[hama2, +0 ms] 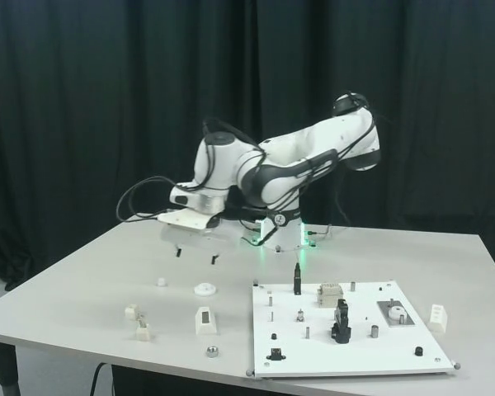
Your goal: Pick small gear.
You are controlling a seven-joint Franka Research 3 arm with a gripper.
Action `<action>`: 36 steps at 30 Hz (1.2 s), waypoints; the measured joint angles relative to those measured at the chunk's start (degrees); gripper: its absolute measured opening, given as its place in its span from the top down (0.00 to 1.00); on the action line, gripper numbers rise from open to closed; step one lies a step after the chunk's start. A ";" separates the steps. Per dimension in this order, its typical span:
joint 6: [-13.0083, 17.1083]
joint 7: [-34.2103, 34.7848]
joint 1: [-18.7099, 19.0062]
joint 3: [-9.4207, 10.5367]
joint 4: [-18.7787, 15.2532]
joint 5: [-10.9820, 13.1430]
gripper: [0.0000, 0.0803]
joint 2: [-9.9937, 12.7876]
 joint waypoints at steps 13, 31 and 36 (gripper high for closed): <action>4.56 -10.74 -6.38 2.82 -5.02 6.97 0.00 1.57; 7.09 -22.08 -15.12 7.14 -7.28 16.45 0.00 3.02; 7.04 -24.01 -17.03 7.96 -7.27 18.35 0.00 3.07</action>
